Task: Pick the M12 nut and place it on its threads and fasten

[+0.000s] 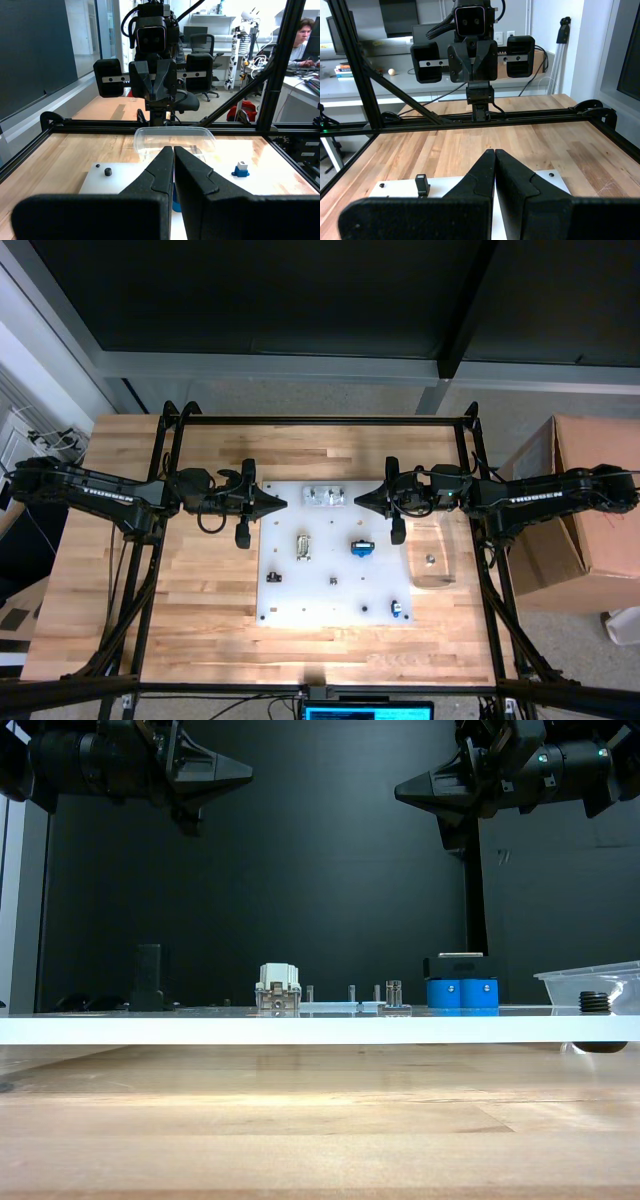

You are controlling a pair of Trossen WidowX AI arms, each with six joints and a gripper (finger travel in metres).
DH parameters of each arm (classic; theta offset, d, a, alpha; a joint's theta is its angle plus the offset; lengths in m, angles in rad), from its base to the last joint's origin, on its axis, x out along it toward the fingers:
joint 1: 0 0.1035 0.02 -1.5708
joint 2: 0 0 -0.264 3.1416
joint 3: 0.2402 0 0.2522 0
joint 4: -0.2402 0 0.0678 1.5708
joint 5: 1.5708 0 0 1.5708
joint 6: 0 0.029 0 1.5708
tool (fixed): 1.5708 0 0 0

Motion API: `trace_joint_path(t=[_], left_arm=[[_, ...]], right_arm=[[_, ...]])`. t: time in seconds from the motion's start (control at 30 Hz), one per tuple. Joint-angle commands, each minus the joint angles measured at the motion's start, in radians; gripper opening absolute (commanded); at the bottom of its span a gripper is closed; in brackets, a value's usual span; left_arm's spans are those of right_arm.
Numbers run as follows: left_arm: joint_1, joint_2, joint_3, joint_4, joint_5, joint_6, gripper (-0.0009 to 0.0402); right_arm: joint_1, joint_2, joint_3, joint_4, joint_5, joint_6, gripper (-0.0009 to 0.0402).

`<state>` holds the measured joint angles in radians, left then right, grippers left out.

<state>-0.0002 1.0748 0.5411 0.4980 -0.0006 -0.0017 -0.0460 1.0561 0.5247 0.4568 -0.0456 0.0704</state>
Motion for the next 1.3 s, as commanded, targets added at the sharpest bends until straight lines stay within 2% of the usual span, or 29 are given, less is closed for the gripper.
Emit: trace_joint_path(t=[0.03, 0.27, 0.33, 0.43, 0.63, 0.77, 0.9, 1.07, 1.3], left_arm=[[0.000, 0.000, 0.000, 0.000, 0.000, 0.000, 0.0000], [0.000, 0.000, 0.000, 0.001, 0.000, 0.000, 0.0000], [0.000, 0.000, 0.000, 0.000, 0.000, 0.000, 0.0000], [0.000, 0.000, 0.000, 0.000, 0.000, 0.000, 0.0000], [0.000, 0.000, 0.000, 0.000, 0.000, 0.000, 0.0000], [0.000, 0.000, 0.000, 0.000, 0.000, 0.000, 0.0000], [0.000, 0.000, 0.000, 0.001, 0.000, 0.000, 0.0000], [0.000, 0.000, 0.000, 0.001, 0.000, 0.000, 0.0000], [0.000, 0.000, 0.000, 0.001, 0.000, 0.000, 0.0000]], right_arm=[[0.000, 0.000, 0.000, 0.000, 0.000, 0.000, 0.0000], [0.001, -0.008, 0.000, -0.005, -0.013, 0.022, 0.0000], [0.001, -0.016, 0.008, -0.087, -0.057, 0.042, 0.0000], [0.028, -0.023, 0.044, -0.315, -0.078, 0.028, 0.0000], [0.180, -0.015, 0.187, -0.820, -0.066, -0.121, 0.0000], [0.283, -0.013, 0.269, -1.091, -0.024, -0.193, 0.0000], [0.359, -0.013, 0.331, -1.324, -0.025, -0.344, 0.0000], [0.387, -0.013, 0.356, -1.530, -0.025, -0.557, 0.0000], [0.390, 0.002, 0.345, -1.663, -0.015, -0.808, 0.0002]])
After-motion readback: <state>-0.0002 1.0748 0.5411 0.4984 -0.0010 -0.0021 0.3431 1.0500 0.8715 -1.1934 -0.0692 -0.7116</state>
